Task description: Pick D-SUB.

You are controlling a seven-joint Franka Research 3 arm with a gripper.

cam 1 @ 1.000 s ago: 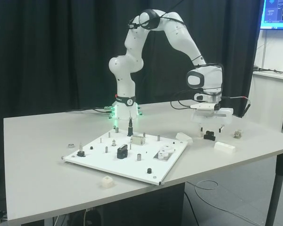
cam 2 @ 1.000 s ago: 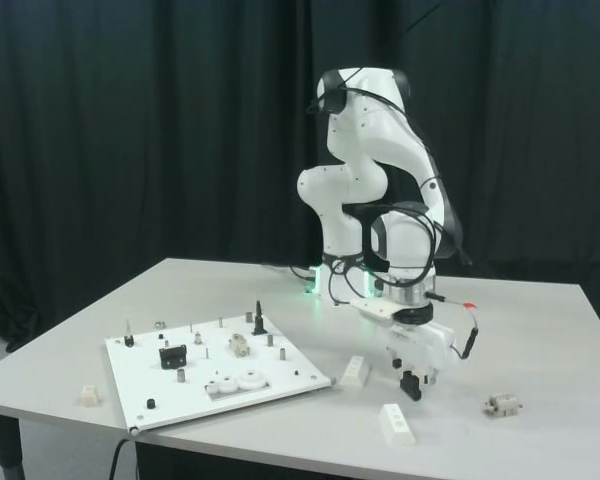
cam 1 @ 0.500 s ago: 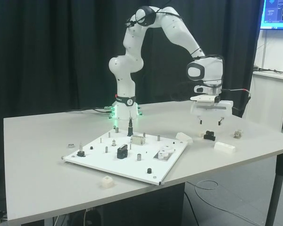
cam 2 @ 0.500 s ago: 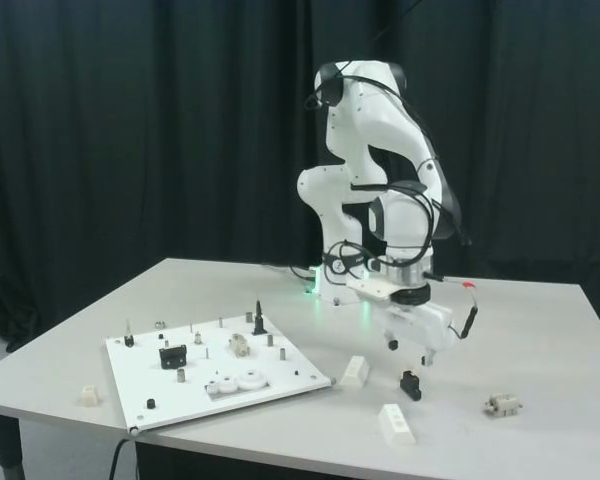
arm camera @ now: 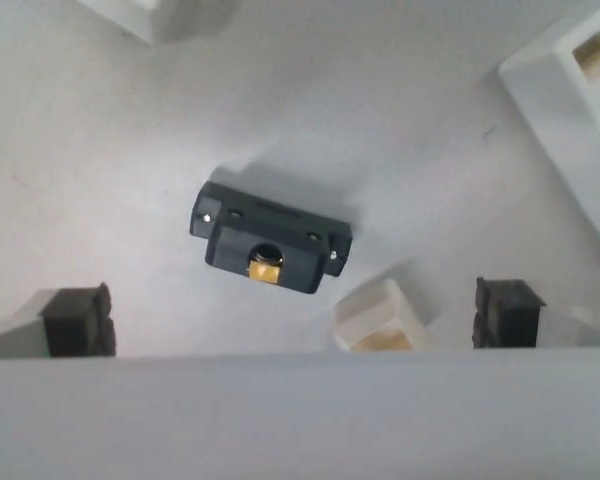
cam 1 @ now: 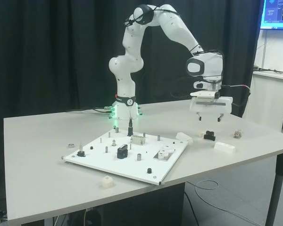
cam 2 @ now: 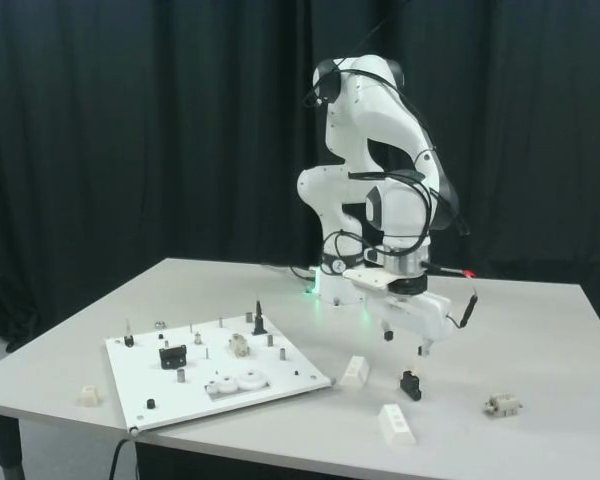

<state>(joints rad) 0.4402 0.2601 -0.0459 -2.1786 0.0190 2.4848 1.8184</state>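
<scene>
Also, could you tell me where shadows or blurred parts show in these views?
Wrist view: the black connector casts a soft shadow on the grey table; the gripper body fills the foreground as a blurred band. First room view: a green glow at the arm base.

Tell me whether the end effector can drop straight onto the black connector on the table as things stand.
Probably yes. The end effector hangs open right above the black connector, nothing between them. A small white block sits close beside it and might crowd one finger.
</scene>
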